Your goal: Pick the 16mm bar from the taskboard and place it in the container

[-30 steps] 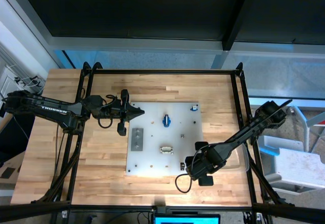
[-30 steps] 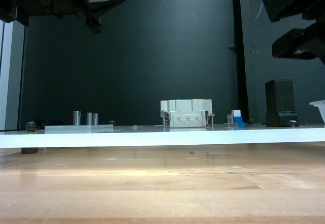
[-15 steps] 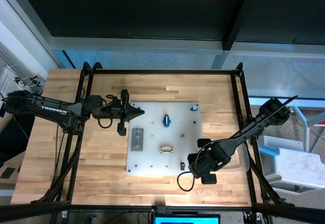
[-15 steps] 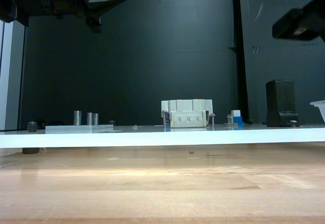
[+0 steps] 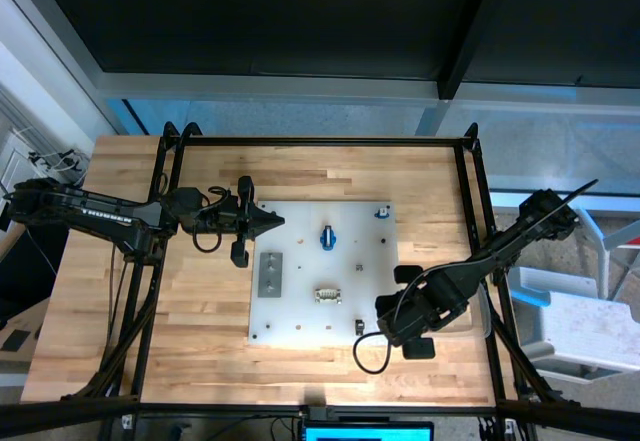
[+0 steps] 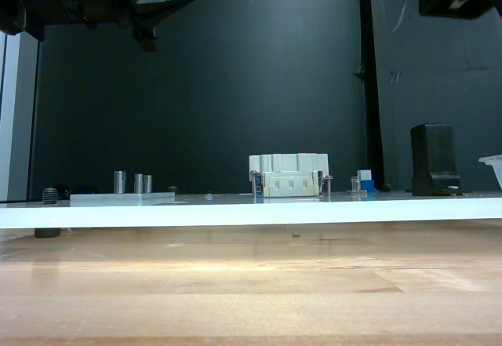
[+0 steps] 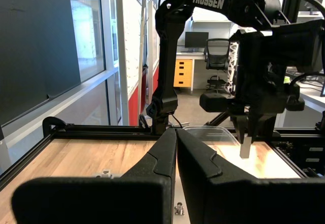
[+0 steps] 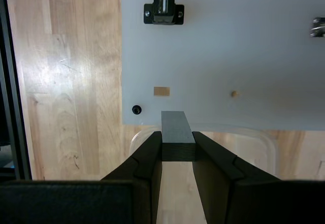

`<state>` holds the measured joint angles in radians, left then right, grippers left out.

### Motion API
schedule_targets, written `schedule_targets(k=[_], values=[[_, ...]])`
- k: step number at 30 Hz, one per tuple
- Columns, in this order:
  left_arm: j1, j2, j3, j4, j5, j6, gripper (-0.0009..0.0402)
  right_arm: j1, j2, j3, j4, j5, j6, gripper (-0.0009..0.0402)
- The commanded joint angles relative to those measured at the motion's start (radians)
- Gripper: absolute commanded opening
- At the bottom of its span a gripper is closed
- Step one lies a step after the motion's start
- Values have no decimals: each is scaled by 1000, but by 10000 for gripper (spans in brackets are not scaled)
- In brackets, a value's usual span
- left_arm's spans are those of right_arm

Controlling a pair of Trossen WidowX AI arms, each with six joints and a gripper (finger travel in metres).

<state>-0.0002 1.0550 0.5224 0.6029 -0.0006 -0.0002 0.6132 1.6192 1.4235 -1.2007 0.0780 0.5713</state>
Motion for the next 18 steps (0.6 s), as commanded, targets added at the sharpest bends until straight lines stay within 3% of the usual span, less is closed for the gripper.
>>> schedule_targets(k=[1, 18], values=[[0, 0, 0, 0, 0, 0, 0, 0, -4, 2, -5, 8, 0, 13], [0, 0, 0, 0, 0, 0, 0, 11, -38, -25, -19, 8, 52, 14]])
